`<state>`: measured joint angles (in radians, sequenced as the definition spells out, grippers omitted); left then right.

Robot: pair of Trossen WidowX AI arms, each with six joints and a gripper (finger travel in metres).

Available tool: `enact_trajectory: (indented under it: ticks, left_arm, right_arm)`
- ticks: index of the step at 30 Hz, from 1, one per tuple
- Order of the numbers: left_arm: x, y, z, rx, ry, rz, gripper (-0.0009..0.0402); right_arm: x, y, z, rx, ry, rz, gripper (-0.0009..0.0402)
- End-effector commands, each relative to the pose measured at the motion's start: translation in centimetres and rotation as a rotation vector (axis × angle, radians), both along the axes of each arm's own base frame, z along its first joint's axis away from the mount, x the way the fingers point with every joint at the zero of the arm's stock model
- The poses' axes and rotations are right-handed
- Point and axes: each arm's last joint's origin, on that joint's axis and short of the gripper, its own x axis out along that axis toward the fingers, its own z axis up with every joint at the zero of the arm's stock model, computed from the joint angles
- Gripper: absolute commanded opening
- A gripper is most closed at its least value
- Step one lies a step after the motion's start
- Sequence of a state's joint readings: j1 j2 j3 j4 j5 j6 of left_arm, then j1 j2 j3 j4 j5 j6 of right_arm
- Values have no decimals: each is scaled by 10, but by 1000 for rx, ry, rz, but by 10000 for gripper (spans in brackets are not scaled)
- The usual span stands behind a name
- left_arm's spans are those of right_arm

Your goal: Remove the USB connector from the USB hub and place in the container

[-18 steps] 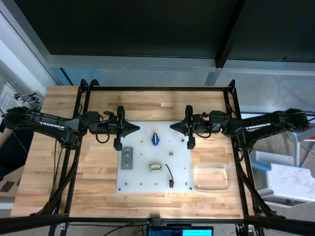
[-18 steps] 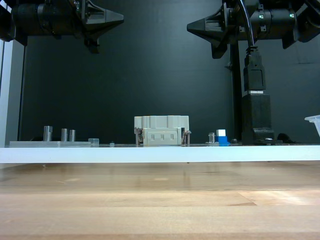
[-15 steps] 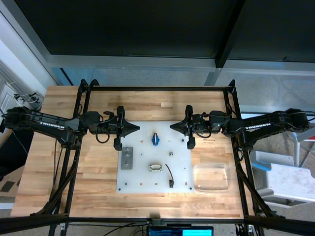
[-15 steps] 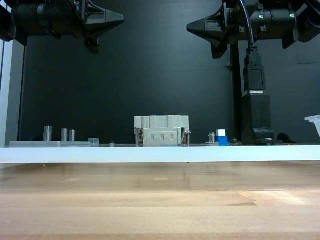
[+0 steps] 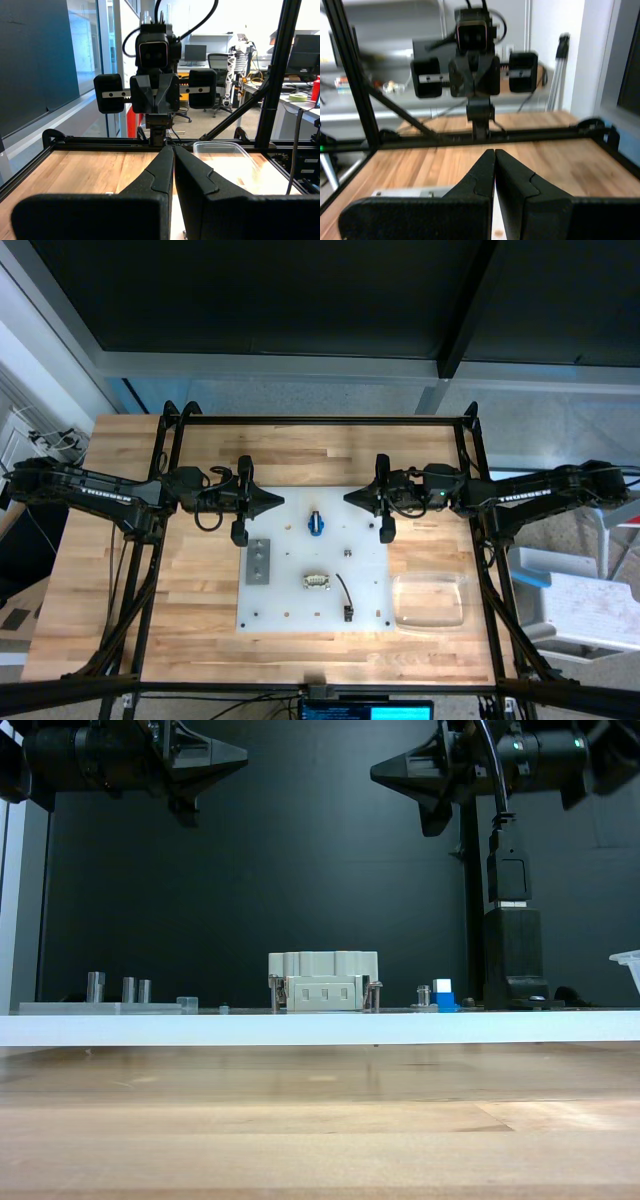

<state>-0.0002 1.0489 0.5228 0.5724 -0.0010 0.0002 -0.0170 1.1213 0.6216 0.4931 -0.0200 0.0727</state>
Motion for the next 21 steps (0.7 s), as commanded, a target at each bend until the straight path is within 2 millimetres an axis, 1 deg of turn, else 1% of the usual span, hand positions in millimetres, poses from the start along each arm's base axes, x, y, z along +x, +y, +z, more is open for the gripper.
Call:
enact_trajectory:
  ticks: [1, 6, 14, 21]
  left_arm:
    - [0, 0, 0, 0, 0, 0, 1]
    - [0, 0, 0, 0, 0, 0, 1]
    - [0, 0, 0, 0, 0, 0, 1]
    - [0, 0, 0, 0, 0, 0, 1]
  right_arm:
    - [5, 3, 15, 2, 104, 14, 0]
    - [5, 10, 39, 1, 273, 37, 0]
    - [-7, 16, 72, 35, 466, 27, 0]
    - [-20, 23, 84, 66, 601, 15, 0]
